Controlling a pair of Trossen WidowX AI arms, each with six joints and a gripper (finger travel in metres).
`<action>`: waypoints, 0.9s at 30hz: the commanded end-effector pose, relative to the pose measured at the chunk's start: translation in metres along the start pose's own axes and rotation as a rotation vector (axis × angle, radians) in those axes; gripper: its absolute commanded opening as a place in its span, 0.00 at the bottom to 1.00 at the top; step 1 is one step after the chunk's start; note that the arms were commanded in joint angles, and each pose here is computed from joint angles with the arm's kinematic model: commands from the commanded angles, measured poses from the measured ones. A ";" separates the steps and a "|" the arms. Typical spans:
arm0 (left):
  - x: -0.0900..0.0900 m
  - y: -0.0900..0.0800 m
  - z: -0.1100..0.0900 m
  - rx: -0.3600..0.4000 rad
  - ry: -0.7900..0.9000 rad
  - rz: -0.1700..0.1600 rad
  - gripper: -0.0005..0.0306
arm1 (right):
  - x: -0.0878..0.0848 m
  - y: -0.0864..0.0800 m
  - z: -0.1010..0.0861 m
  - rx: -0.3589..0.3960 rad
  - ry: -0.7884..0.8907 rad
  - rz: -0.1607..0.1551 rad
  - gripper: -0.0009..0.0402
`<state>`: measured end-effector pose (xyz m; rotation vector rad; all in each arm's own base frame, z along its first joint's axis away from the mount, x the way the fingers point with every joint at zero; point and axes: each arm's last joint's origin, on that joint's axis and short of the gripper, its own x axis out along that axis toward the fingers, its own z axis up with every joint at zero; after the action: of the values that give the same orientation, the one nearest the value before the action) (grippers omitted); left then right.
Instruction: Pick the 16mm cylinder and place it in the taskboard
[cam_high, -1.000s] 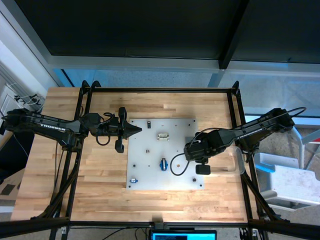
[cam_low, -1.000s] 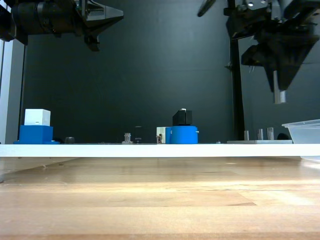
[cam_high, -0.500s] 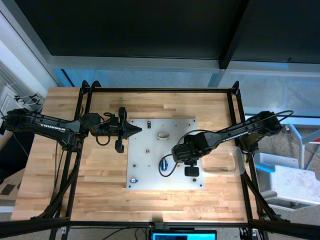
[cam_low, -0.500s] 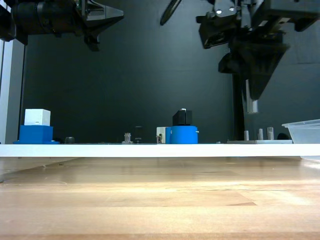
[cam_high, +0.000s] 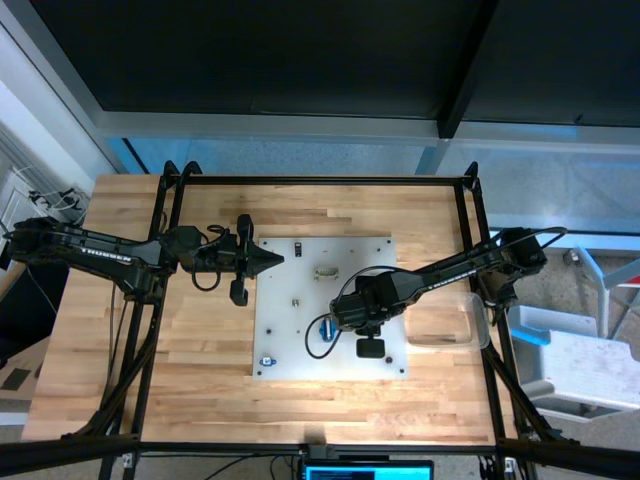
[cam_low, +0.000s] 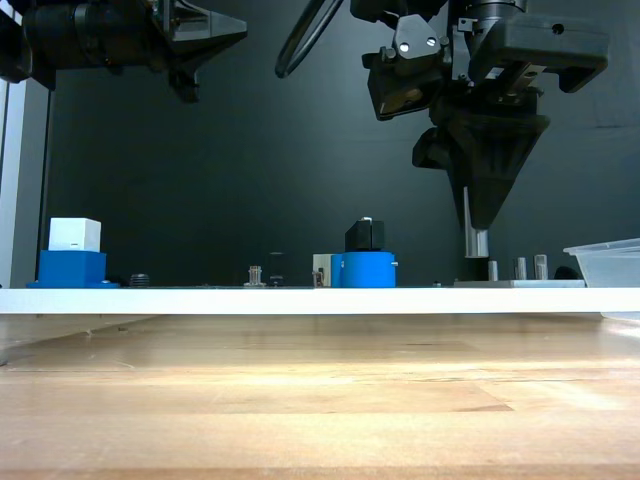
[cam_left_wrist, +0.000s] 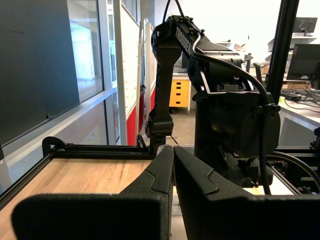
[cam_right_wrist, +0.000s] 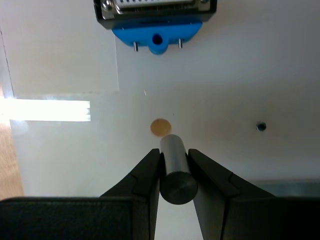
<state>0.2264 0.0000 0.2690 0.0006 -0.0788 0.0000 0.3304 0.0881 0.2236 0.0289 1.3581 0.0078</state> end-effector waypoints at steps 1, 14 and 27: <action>0.000 0.000 0.000 0.000 0.000 0.000 0.02 | 0.000 0.001 0.001 0.000 -0.012 0.002 0.06; 0.000 0.000 0.000 0.000 0.000 0.000 0.02 | 0.013 0.006 0.007 -0.007 0.009 -0.018 0.06; 0.000 0.000 0.000 0.000 0.000 0.000 0.02 | 0.015 0.011 0.007 -0.001 0.011 -0.014 0.06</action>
<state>0.2265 0.0000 0.2690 0.0006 -0.0788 0.0000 0.3403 0.0984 0.2109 0.0162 1.3712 -0.0027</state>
